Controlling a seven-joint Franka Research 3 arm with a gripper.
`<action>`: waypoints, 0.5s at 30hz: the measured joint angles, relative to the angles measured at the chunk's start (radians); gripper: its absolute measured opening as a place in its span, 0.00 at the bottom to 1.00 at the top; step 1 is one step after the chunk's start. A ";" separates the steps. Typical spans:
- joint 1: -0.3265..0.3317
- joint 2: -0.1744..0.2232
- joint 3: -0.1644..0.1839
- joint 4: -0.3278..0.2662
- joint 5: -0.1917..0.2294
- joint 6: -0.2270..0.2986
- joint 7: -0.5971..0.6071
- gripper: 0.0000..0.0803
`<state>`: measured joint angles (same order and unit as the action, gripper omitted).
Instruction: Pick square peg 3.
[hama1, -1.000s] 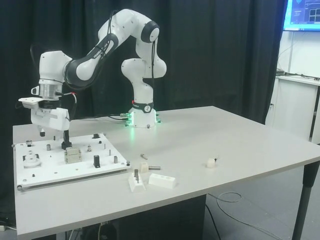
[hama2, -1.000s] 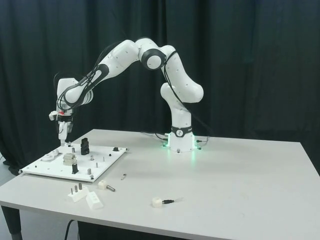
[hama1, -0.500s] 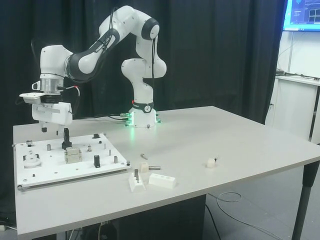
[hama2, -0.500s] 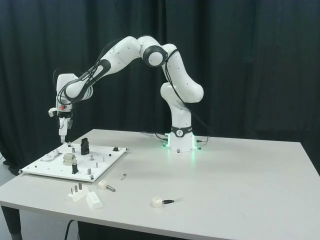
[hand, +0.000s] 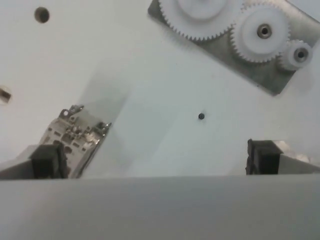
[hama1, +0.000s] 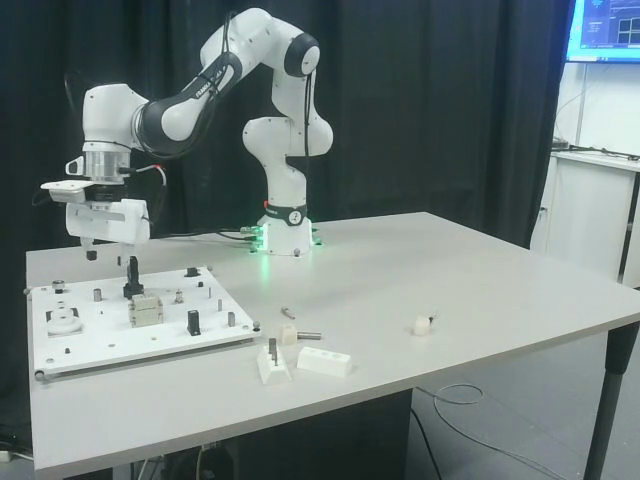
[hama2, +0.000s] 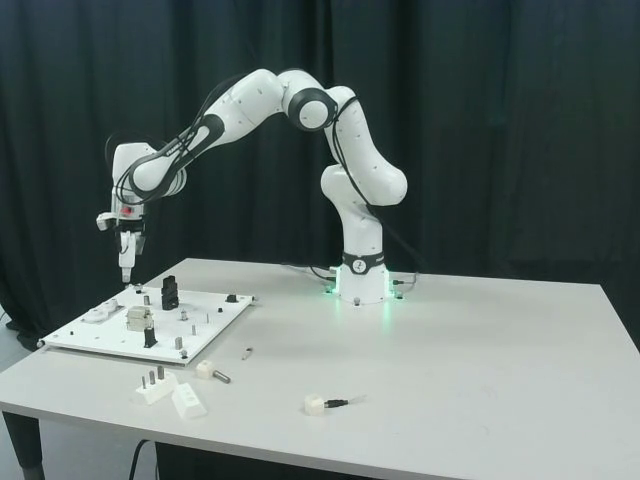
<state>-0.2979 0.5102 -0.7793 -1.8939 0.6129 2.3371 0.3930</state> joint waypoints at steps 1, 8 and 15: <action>0.001 -0.002 0.000 0.000 -0.002 -0.003 0.000 1.00; 0.006 -0.018 -0.002 0.001 -0.018 -0.016 0.000 1.00; 0.013 -0.036 -0.002 0.002 -0.035 -0.033 0.000 1.00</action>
<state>-0.2852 0.4738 -0.7814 -1.8921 0.5777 2.3041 0.3929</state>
